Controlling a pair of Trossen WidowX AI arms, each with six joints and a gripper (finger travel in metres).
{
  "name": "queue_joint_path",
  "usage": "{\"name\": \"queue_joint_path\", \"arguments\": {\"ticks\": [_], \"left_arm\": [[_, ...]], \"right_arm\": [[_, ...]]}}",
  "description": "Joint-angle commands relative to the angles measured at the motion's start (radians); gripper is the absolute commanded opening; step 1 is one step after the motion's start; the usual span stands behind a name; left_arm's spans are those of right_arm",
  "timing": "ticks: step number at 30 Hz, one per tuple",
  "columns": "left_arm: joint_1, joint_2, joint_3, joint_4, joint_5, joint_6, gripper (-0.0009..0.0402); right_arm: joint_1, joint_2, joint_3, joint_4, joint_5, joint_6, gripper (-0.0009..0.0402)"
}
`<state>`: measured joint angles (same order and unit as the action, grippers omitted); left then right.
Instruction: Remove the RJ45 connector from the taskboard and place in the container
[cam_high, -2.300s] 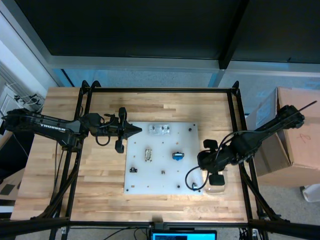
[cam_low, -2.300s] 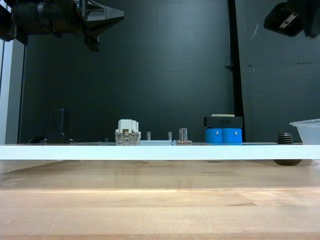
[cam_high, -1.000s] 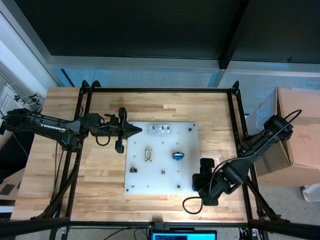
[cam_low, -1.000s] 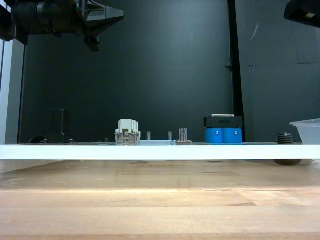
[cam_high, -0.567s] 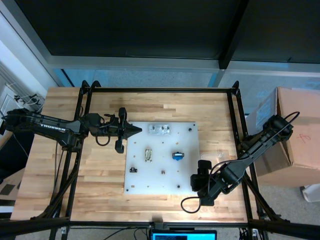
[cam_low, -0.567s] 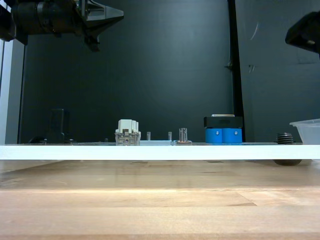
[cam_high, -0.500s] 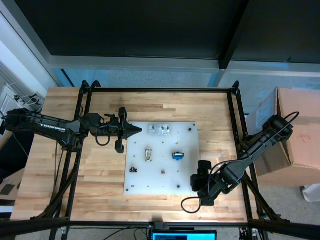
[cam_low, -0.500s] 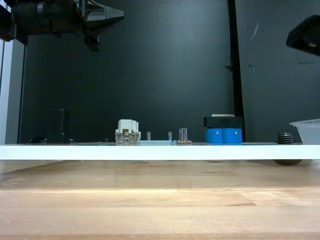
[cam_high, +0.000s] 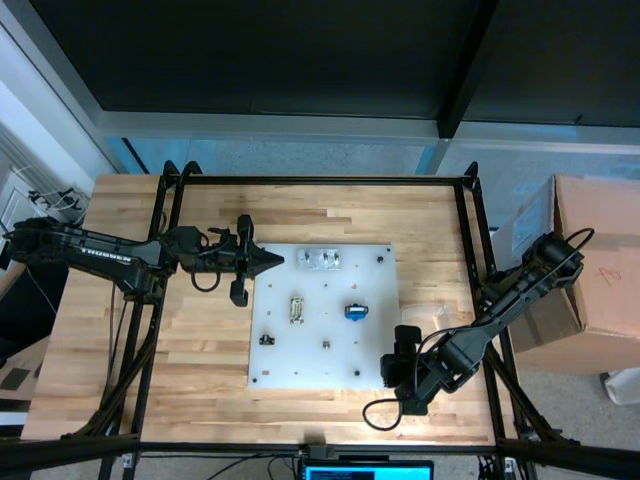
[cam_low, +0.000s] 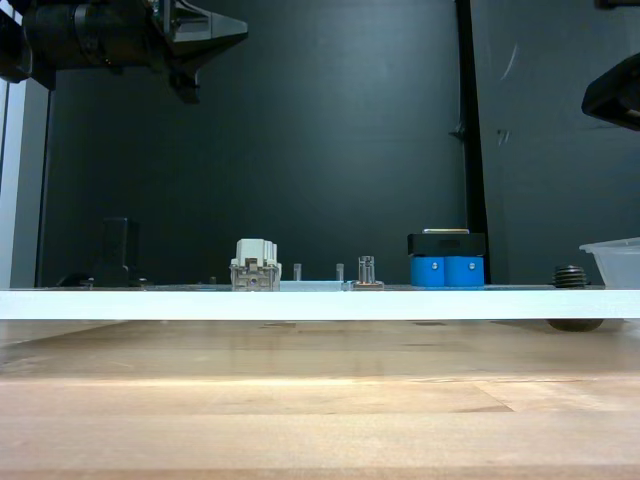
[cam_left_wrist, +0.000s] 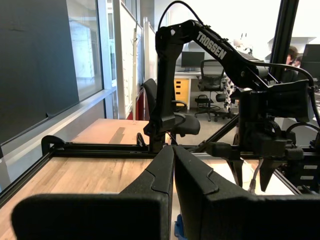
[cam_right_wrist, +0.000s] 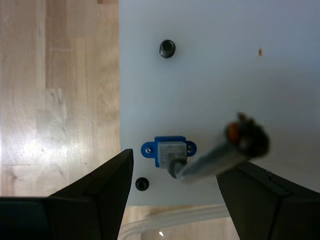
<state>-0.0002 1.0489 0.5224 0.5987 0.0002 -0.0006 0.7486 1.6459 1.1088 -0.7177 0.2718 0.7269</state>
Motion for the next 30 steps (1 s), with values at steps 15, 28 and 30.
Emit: {"name": "queue_joint_path", "arguments": {"ticks": [15, 28, 30], "left_arm": [[0.000, 0.000, 0.000, 0.000, 0.000, 0.000, 0.0000], [0.000, 0.000, 0.000, 0.000, 0.000, 0.000, 0.0000], [0.000, 0.000, 0.000, 0.000, 0.000, 0.000, 0.0000]], "right_arm": [[0.000, -0.004, -0.027, 0.053, -0.001, -0.006, 0.0154], [0.000, -0.006, -0.028, 0.048, 0.002, -0.006, 0.0082], [0.000, -0.006, -0.028, 0.048, 0.017, -0.006, 0.0068]]}}
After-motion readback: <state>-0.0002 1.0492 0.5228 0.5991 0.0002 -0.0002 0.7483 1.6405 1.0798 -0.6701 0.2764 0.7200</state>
